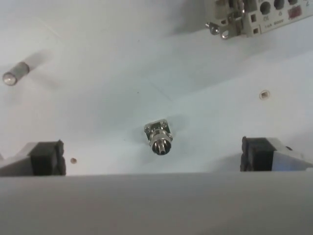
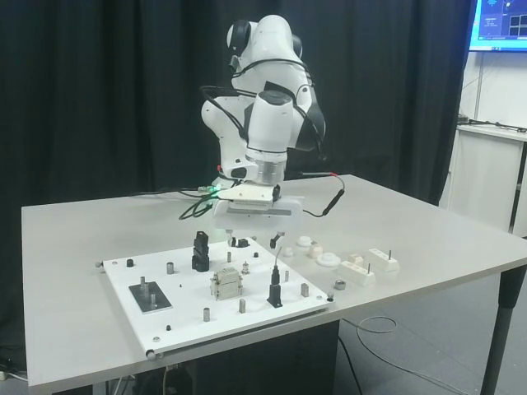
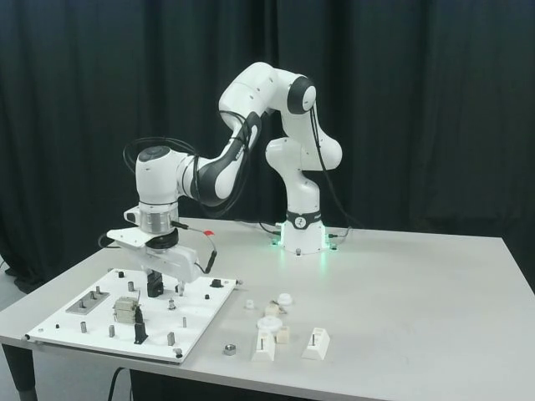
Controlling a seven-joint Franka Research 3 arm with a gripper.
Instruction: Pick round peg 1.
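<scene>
A white board (image 2: 140,325) lies at the front left corner of the desk (image 2: 66,239). At its left end sits a grey plate (image 2: 149,297) with short pins standing on it. Further right on the board are a black plug (image 2: 198,251), a metal block (image 2: 224,285) and a black upright (image 2: 276,292).

The white arm (image 2: 268,107) bends down over the board's far edge, and the gripper (image 2: 238,240) hangs just above the surface.

In the wrist view, the round peg (image 1: 15,73) stands upright in the board, well apart from the gripper (image 1: 151,156) and outside its gap. Which of the grey pegs in the room views it is cannot be told. The black fingers (image 1: 46,157) are spread wide and hold nothing. Between them, touching neither, a small metal connector (image 1: 158,138) rises from the board. Beyond the other finger, a socket block (image 1: 259,17) sits on the board.

To the right of the board, on the bare desk, lie a nut (image 2: 338,285) and several small white parts (image 2: 375,263) near the front edge.
</scene>
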